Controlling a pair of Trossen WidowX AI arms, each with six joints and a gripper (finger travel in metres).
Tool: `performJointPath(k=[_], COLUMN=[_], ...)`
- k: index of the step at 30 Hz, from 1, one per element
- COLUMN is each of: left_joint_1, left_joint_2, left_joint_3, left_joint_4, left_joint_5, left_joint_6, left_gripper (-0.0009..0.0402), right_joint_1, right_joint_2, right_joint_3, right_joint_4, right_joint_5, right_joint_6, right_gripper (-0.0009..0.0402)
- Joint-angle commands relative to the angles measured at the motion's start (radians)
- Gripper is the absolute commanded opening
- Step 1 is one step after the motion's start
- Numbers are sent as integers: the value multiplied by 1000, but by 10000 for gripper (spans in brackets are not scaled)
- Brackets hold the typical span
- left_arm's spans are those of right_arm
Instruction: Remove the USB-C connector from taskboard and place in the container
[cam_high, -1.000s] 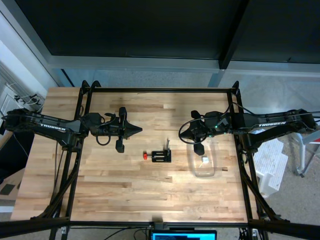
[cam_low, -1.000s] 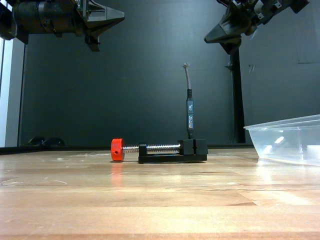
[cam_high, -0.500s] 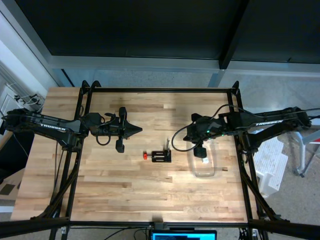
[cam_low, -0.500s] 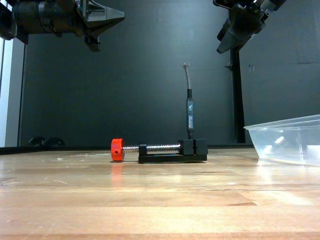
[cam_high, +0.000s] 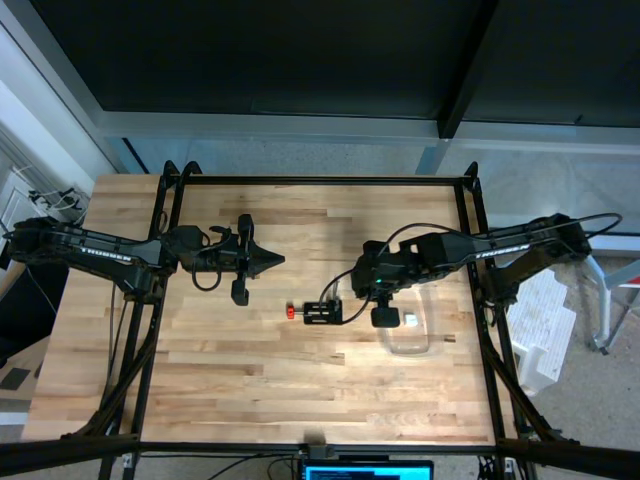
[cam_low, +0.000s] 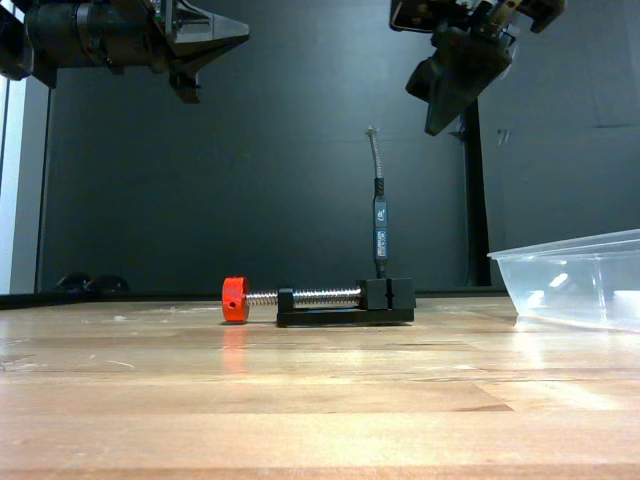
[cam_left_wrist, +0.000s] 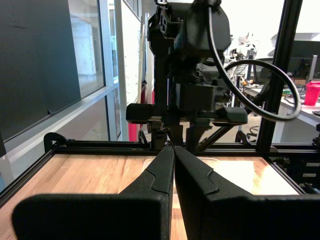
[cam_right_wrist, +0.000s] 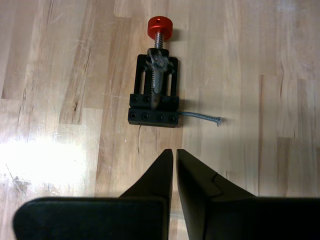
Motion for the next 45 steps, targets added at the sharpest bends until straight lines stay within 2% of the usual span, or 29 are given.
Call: performJointPath(k=[1, 9, 11, 16, 27, 45], left_joint_1=[0, 0, 0, 0, 0, 0], left_joint_2=[0, 0, 0, 0, 0, 0], left_joint_3=[0, 0, 0, 0, 0, 0], left_joint_4=[0, 0, 0, 0, 0, -1], left_joint_5=[0, 0, 0, 0, 0, 0], left_joint_6=[0, 0, 0, 0, 0, 0], left_gripper=[0, 0, 0, 0, 0, 0], right_joint_1=[4, 7, 7, 7, 11, 20], right_joint_2=[54, 171, 192, 238, 315, 381], right_joint_3=[57, 169, 188, 210, 235, 225], right_joint_4=[-33, -69, -85, -95, -77, -27], right_joint_5=[1, 6, 28, 26, 26, 17], right_joint_6=[1, 2, 3, 3, 3, 13], right_gripper=[48, 118, 128, 145, 153, 153])
